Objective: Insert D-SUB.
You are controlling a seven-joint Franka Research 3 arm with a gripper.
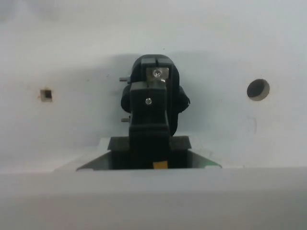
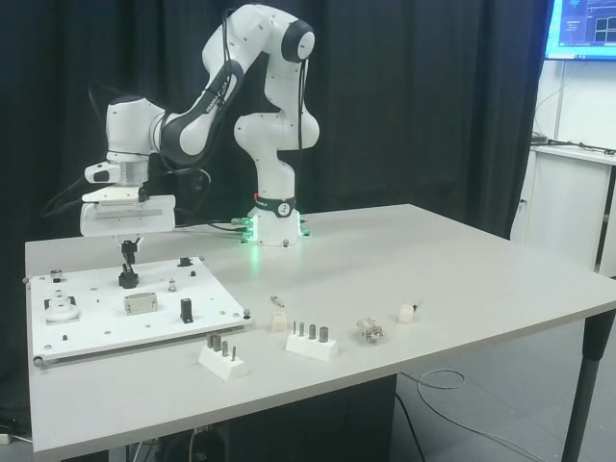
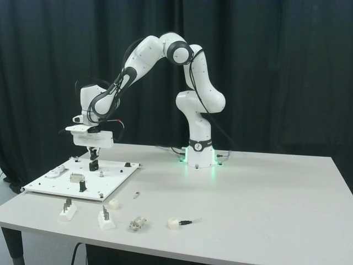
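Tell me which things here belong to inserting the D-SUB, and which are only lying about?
For the job:
- hand
- black connector at its fingers
- white board beneath

Lying about:
- two white blocks with pins
- small metal part
- small white piece
- white disc on the board

Place: a robotics lab, test cell.
Backdrop: black floor-length curtains (image 3: 287,66) close it off.
Bench: grey table (image 2: 462,279) carries the bolted white seven-joint arm (image 3: 190,72).
Fixture: white drilled assembly board (image 2: 96,327) beneath the jaws.
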